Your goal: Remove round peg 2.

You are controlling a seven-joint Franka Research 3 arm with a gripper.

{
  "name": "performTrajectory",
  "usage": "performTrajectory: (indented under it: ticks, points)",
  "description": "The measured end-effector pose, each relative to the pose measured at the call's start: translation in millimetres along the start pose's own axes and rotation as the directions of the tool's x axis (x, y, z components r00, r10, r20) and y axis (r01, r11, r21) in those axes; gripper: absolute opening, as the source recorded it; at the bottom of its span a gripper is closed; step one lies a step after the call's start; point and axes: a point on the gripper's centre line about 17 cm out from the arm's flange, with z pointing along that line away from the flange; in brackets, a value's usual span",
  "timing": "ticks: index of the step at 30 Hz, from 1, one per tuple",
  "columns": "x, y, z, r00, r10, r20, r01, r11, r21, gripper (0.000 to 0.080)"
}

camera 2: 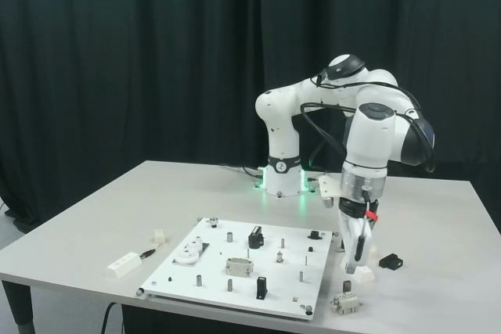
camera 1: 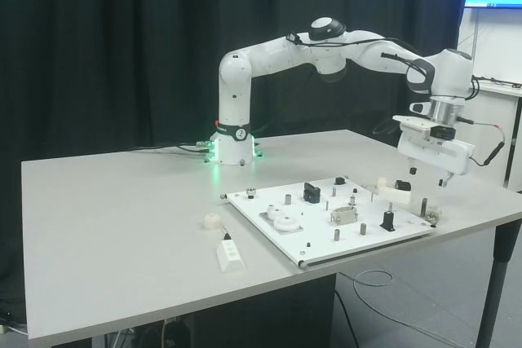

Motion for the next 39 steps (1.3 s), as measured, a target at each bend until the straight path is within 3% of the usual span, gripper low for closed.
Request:
performTrajectory:
  ticks: [6, 13, 24, 28, 39]
  points:
    - [10.1, 3.2, -1.0, 0.996, -0.088, -0.021, 0.088, 0.996, -0.011, 0.08]
    - [25.4, 9.2, -3.2, 0.976, -0.211, -0.048, 0.21, 0.977, -0.027, 0.08]
    - [48.0, 27.6, -3.4, 0.925, -0.374, -0.061, 0.371, 0.927, -0.056, 0.08]
    - [51.2, 32.7, -0.8, 0.918, -0.393, -0.059, 0.39, 0.919, -0.051, 0.08]
    - [65.6, 37.6, 9.5, 0.926, -0.371, -0.072, 0.372, 0.928, -0.005, 0.08]
